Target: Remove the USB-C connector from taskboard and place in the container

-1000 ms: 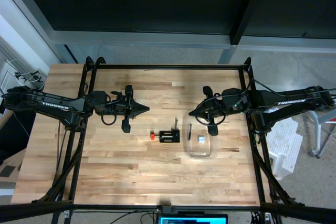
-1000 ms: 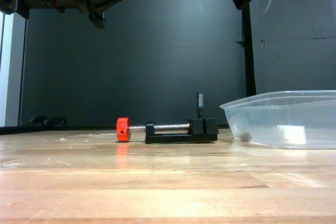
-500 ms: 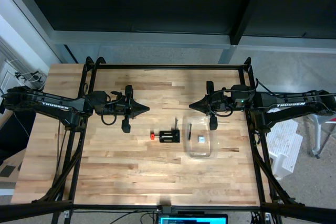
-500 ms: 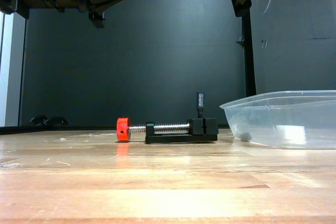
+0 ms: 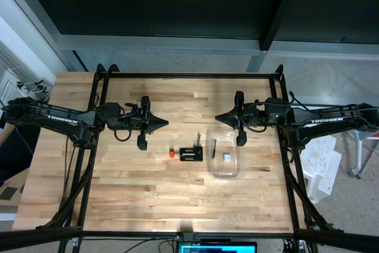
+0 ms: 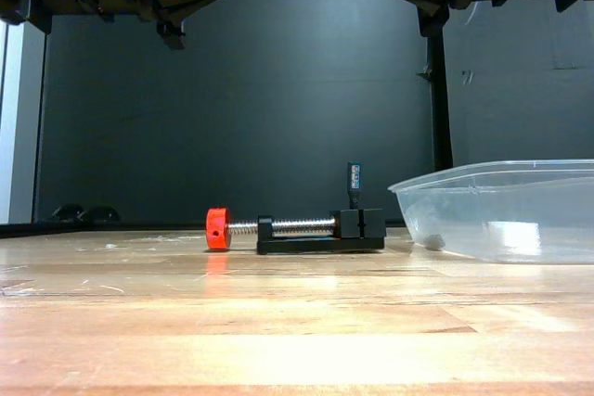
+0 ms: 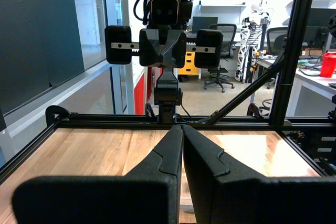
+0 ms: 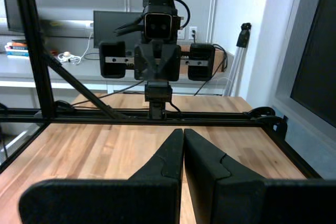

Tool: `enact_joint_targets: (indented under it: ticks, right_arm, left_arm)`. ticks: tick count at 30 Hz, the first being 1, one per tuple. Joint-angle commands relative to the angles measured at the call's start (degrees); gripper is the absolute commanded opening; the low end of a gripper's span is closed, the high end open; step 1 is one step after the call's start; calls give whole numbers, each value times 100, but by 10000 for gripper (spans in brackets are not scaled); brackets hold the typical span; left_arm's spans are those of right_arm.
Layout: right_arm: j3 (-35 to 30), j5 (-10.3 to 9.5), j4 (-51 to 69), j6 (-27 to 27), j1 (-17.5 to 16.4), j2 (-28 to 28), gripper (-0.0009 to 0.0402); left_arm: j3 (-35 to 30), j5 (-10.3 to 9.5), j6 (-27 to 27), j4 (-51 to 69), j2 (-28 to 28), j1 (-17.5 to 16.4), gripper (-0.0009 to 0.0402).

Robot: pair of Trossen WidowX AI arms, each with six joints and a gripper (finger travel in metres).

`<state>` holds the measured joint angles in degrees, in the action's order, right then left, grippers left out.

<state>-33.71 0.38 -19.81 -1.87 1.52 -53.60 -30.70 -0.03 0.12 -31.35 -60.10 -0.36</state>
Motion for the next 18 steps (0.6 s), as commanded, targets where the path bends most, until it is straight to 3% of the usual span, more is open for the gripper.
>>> enact_joint_targets:
  ticks: [1,4,18]
  right_arm:
    - [7,-63,-52,-7,0,-7,0]
    - [22,-151,-94,-9,0,-7,0]
    - [203,-146,-313,11,-2,-7,0]
  left_arm:
    - [0,0,0,0,-2,0,0]
    - [0,0,0,0,-2,0,0]
    - [0,0,0,0,-2,-2,0]
